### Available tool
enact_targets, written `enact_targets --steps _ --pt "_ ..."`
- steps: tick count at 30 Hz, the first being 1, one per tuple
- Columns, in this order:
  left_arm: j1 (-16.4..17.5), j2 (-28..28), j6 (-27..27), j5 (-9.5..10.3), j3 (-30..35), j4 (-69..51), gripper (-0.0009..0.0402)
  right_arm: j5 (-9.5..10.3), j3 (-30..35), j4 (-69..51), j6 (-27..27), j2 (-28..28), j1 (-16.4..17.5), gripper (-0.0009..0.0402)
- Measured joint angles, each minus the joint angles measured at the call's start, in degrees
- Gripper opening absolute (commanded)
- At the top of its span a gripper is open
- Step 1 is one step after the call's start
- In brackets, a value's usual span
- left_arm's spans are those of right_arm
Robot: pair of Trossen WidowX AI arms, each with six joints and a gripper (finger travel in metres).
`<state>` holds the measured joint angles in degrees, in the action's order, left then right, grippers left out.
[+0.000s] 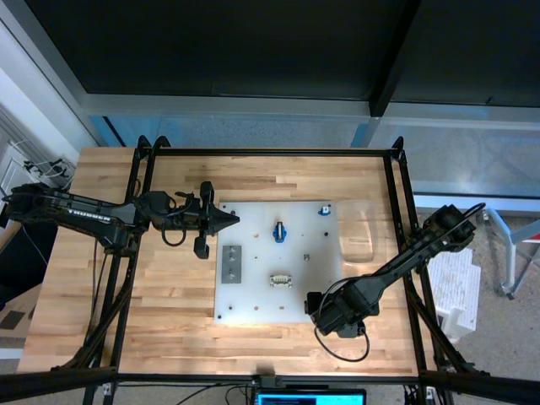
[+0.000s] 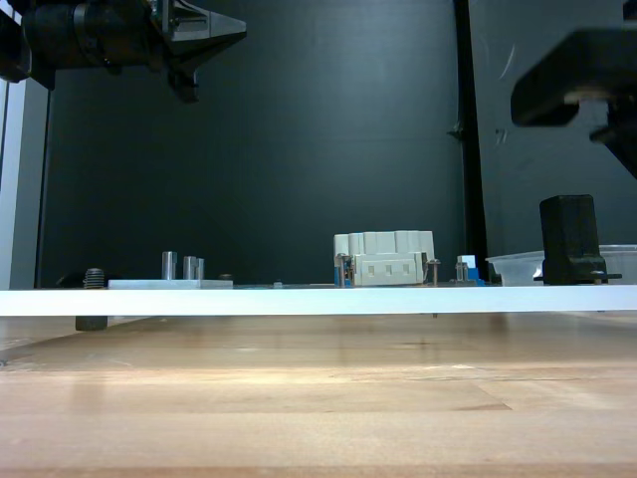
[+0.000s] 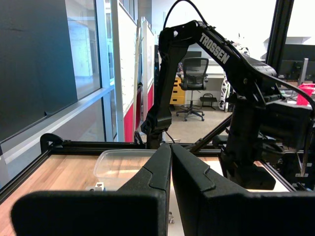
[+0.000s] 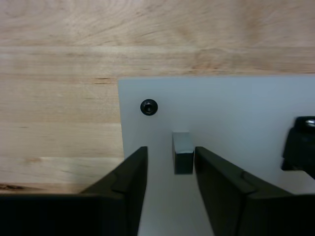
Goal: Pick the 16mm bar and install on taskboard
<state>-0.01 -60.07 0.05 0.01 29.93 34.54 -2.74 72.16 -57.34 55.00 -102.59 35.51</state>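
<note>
- 16mm bar (image 4: 183, 152), a short grey metal block, square-ended, stands on the smooth white taskboard (image 4: 236, 108) between the right hand's (image 4: 171, 151) spread fingers, seemingly untouched.
- Grasp pending: next, clench on its flat sides, then lift.
- Left hand (image 3: 171, 147) hangs clenched, empty, over the taskboard's opposite edge.

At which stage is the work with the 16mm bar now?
Done: the right gripper is over the near right corner of the taskboard, open, with a small grey bar between its fingers. In hand: closing on it; no grip shows yet. Remaining: lifting it and installing it, probably at the grey block. The left gripper hangs shut, high above the board's left edge.
</note>
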Motion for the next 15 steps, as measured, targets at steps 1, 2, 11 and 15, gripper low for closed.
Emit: enact_targets --steps 1,2,11,15 --pt "0.00 0.00 0.00 0.00 0.02 0.00 0.0000 -0.04 0.22 -0.24 0.00 0.22 0.00 0.0183" --pt "0.00 -0.02 0.02 0.02 0.02 0.00 0.0000 -0.04 0.31 -0.37 0.00 0.37 0.00 0.0192" --pt "0.00 -0.02 0.02 0.00 0.00 0.00 0.0000 -0.68 0.37 -0.35 -0.15 3.65 -0.17 0.0223" --pt "0.00 0.00 0.00 0.00 0.02 0.00 0.0000 -0.70 0.39 -0.28 -1.51 6.62 -1.31 0.0212"
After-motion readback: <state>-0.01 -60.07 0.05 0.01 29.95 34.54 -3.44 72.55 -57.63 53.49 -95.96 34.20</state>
